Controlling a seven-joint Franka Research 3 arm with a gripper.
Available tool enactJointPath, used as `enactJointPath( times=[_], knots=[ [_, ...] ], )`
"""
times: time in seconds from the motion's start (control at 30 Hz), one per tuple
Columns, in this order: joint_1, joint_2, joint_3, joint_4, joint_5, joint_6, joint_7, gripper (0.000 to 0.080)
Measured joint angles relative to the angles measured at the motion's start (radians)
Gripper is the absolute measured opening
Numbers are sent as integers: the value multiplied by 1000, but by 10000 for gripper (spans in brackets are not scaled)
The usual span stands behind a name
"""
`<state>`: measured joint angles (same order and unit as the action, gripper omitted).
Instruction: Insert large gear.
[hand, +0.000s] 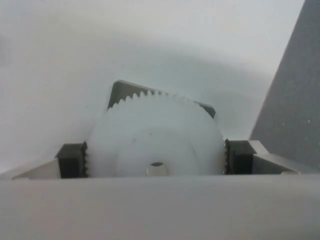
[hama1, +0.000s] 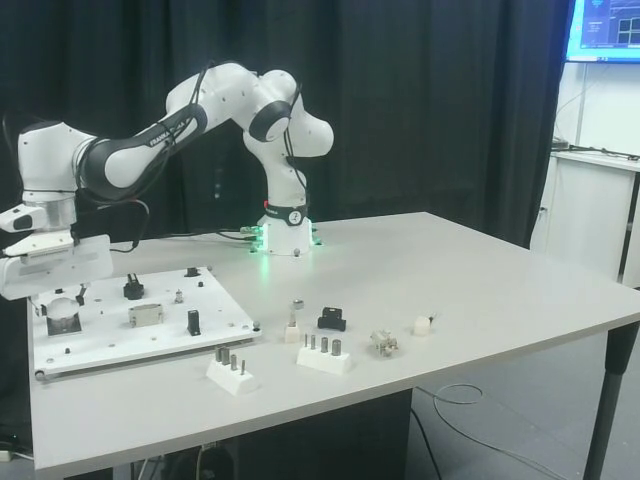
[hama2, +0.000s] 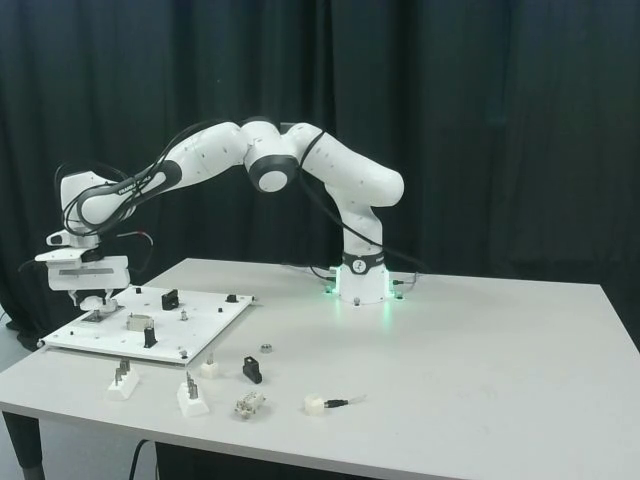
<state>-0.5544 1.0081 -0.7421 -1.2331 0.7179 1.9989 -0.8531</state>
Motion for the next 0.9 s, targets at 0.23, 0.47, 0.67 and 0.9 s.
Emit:
enactJointPath(
  times=[0.23, 0.47, 0.67, 0.9],
  knots=[
    [5, -3, 0, -19, 0, 17, -14, 594],
    [11, -6, 0, -42, 0, 42, -26, 594],
    [17, -8, 0, -59, 0, 60, -31, 594],
    [21, -10, 0, -74, 0, 71, -32, 594]
  ],
)
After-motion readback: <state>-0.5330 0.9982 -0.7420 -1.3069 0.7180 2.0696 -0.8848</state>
